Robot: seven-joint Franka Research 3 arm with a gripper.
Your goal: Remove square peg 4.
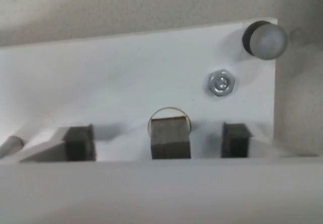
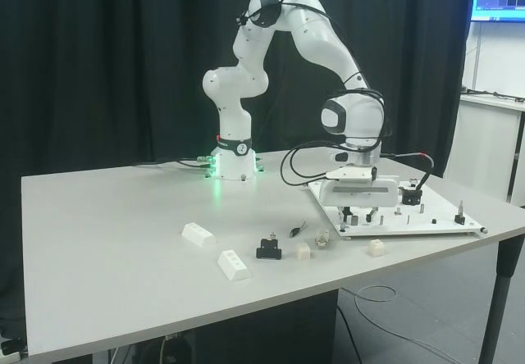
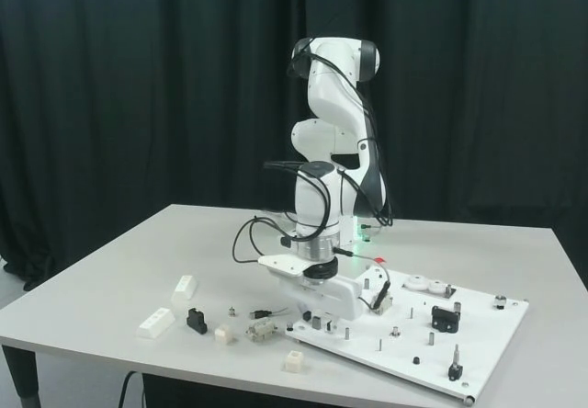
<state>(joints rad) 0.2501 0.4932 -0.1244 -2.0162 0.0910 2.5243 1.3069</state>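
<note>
The arm (image 2: 308,44) reaches down over the near corner of the white board (image 2: 443,220), which lies on the grey table (image 2: 107,216). The gripper (image 1: 157,141) hangs low over the board, with its fingers (image 1: 79,143) set well apart, one to each side of the peg (image 1: 170,138); the gripper is open and neither finger touches the peg. The peg is grey and square in section, stands upright in a round hole of the board, and lies midway between the two fingers. In the wrist view a hex nut (image 1: 221,82) sits on the board beyond the peg, and a round grey knob (image 1: 266,40) stands at the board's corner beside it. In the first room view the gripper (image 2: 361,210) is just above the board's near-left part. On the table in front of the board lie two white blocks (image 2: 234,264), a small black part (image 2: 268,251) and two small white cubes (image 2: 376,247). In the second room view the gripper (image 3: 317,316) stands over the board's (image 3: 478,339) left corner, and a black part (image 3: 445,317) sits on the board, well apart from it. Further small pegs stand on the board, too small to tell apart.
</note>
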